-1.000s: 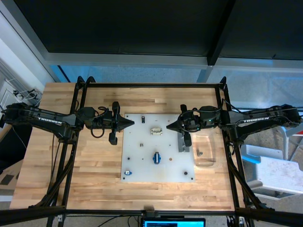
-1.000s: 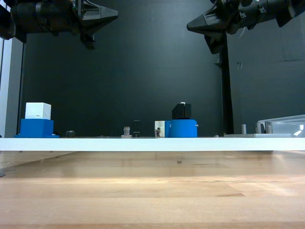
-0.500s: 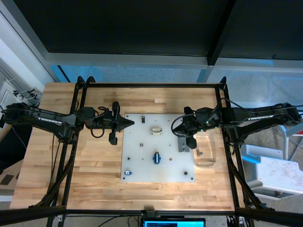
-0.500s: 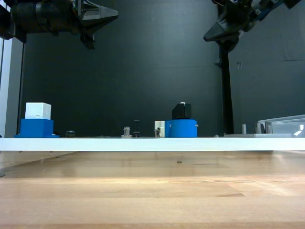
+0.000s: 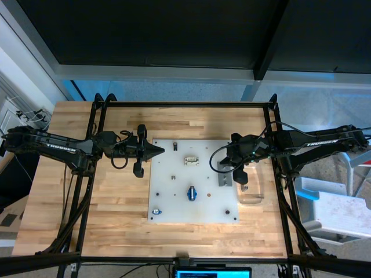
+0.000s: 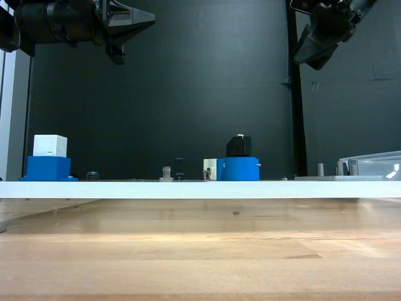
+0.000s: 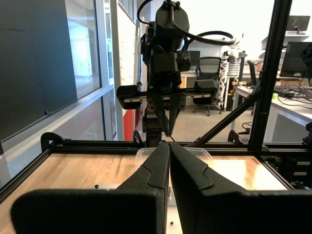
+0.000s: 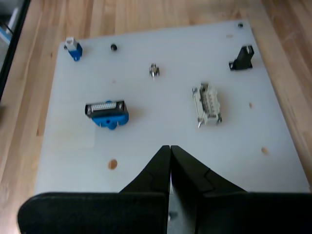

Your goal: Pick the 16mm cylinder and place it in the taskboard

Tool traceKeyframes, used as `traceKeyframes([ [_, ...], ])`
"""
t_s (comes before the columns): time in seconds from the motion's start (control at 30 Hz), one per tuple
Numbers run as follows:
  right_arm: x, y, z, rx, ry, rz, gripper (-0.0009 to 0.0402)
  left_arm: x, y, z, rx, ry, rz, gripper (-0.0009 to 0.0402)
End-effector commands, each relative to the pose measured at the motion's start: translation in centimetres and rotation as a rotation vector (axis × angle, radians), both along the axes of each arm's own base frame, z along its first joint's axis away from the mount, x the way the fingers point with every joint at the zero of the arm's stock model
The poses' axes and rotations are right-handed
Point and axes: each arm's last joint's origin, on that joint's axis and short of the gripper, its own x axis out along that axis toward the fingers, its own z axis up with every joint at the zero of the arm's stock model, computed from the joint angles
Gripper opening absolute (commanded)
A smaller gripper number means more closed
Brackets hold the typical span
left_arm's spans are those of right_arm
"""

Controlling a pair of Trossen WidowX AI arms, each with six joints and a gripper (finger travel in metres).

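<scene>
The taskboard (image 5: 174, 200) is a white plate lying mid-table, and it also fills the right wrist view as taskboard (image 8: 146, 122). A tiny grey peg, the 16mm cylinder (image 5: 244, 187), lies inside the clear tray (image 5: 255, 197) just right of the board. My right gripper (image 5: 227, 161) hangs high over the board's right edge, nose tilted down, left of the tray. Its fingers (image 8: 161, 170) are shut on nothing. My left gripper (image 5: 157, 149) hovers high over the board's left edge, level, with its fingers (image 7: 156, 165) shut and empty.
On the board sit a blue connector (image 5: 192, 193), a grey block (image 5: 225, 178), a white multi-pin connector (image 5: 191, 160) and a small blue-and-white part (image 5: 156, 212). A black frame rail (image 5: 185, 105) borders the table.
My right gripper has swung to the right, away from the board's middle toward the tray, and tipped its nose downward. The left arm has stayed still.
</scene>
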Motion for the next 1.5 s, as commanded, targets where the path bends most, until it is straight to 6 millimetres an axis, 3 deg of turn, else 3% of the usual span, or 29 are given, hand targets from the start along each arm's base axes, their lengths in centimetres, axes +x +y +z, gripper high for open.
traceKeyframes([
  [0.03,-0.3,0.1,-0.3,0.005,0.047,-0.002,0.0,0.0,0.0,0.0,0.0,0.0,0.0,0.0],
  [0.83,-3.2,2.9,-2.5,-0.011,0.401,0.043,0.0,0.0,0.0,0.0,0.0,0.0,0.0,0.0],
  [1.5,-4.6,4.4,-3.3,-0.033,0.548,0.059,0.0,0.0,0.0,0.0,0.0,0.0,0.0,0.0],
])
